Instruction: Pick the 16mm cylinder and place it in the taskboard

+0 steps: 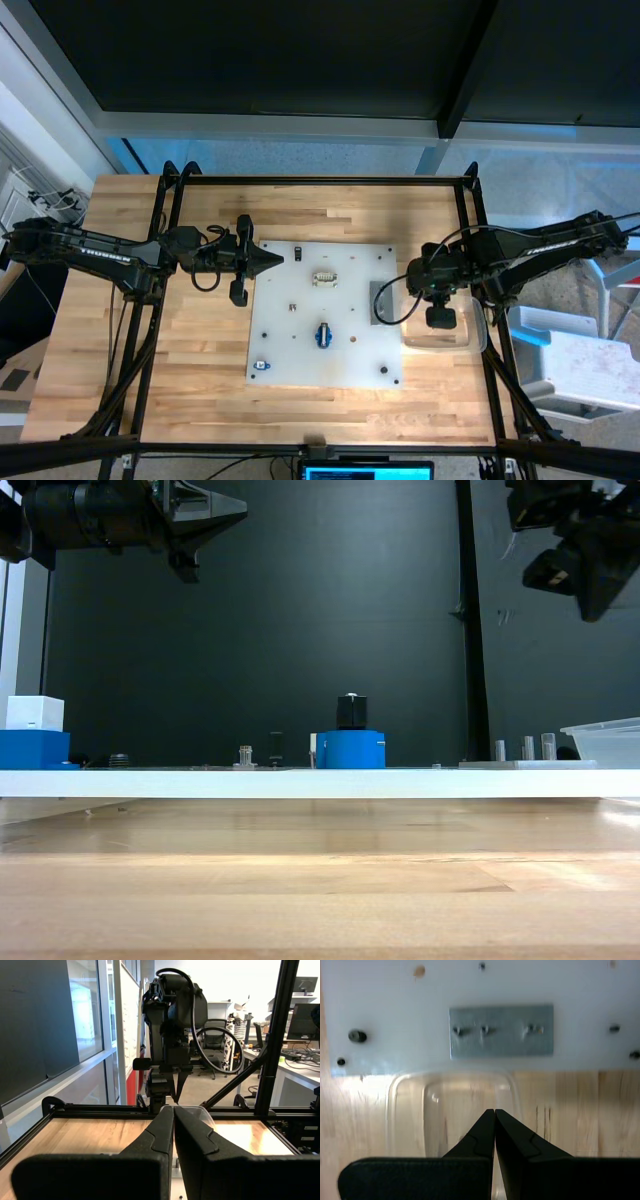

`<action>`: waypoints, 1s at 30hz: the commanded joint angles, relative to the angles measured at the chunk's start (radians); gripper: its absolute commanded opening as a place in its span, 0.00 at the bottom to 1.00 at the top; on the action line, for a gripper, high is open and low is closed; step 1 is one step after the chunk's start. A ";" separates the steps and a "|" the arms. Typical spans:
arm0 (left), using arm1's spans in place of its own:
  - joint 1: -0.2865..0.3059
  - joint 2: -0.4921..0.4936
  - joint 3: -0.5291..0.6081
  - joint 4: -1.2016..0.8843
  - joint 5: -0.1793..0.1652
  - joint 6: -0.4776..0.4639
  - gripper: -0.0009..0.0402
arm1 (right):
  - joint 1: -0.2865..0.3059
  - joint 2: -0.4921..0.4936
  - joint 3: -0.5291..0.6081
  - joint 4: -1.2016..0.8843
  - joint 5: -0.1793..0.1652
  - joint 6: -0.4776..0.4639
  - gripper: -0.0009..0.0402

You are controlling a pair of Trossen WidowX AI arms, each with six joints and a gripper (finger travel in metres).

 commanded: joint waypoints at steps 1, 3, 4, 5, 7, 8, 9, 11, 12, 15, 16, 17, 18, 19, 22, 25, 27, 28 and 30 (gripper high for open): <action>0.000 0.000 0.000 0.000 0.000 0.000 0.02 | 0.027 0.000 -0.002 -0.031 0.001 0.049 0.02; 0.000 0.000 0.000 0.000 0.000 0.000 0.02 | 0.045 0.000 -0.002 -0.040 0.001 0.067 0.02; 0.000 0.000 0.000 0.000 0.000 0.000 0.02 | 0.053 -0.002 -0.003 -0.046 0.002 0.074 0.02; 0.000 0.000 0.000 0.000 0.000 0.000 0.02 | 0.063 -0.005 -0.003 -0.052 0.006 0.080 0.02; 0.000 0.000 0.000 0.000 0.000 0.000 0.02 | 0.079 -0.009 -0.005 -0.061 0.013 0.086 0.03; 0.000 0.000 0.000 0.000 0.000 0.000 0.02 | 0.086 -0.010 -0.006 -0.065 0.014 0.090 0.04; 0.000 0.000 0.000 0.000 0.000 0.000 0.02 | 0.094 -0.013 -0.010 -0.068 0.019 0.100 0.05; 0.000 0.000 0.000 0.000 0.000 0.000 0.02 | 0.110 -0.018 -0.017 -0.073 0.035 0.117 0.07; 0.000 0.000 0.000 0.000 0.000 0.000 0.02 | 0.117 -0.022 -0.023 -0.074 0.036 0.124 0.08; 0.000 0.000 0.000 0.000 0.000 0.000 0.02 | 0.133 -0.033 -0.042 -0.074 0.035 0.150 0.12; 0.000 0.000 0.000 0.000 0.000 0.000 0.02 | 0.138 -0.037 -0.051 -0.074 0.035 0.161 0.13; 0.000 0.000 0.000 0.000 0.000 0.000 0.02 | 0.143 -0.042 -0.059 -0.074 0.035 0.167 0.14; 0.000 0.000 0.000 0.000 0.000 0.000 0.02 | 0.149 -0.045 -0.068 -0.074 0.035 0.174 0.15; 0.000 0.000 0.000 0.000 0.000 0.000 0.02 | 0.156 -0.047 -0.076 -0.074 0.035 0.184 0.17; 0.000 0.000 0.000 0.000 0.000 0.000 0.02 | 0.179 -0.048 -0.090 -0.076 0.035 0.192 0.21; 0.000 0.000 0.000 0.000 0.000 0.000 0.02 | 0.201 -0.048 -0.101 -0.075 0.047 0.215 0.26; 0.000 0.000 0.000 0.000 0.000 0.000 0.02 | 0.211 -0.048 -0.108 -0.074 0.062 0.233 0.29; 0.000 0.000 0.000 0.000 0.000 0.000 0.02 | 0.216 -0.048 -0.113 -0.074 0.062 0.239 0.31; 0.000 0.000 0.000 0.000 0.000 0.000 0.02 | 0.224 -0.048 -0.122 -0.074 0.062 0.243 0.34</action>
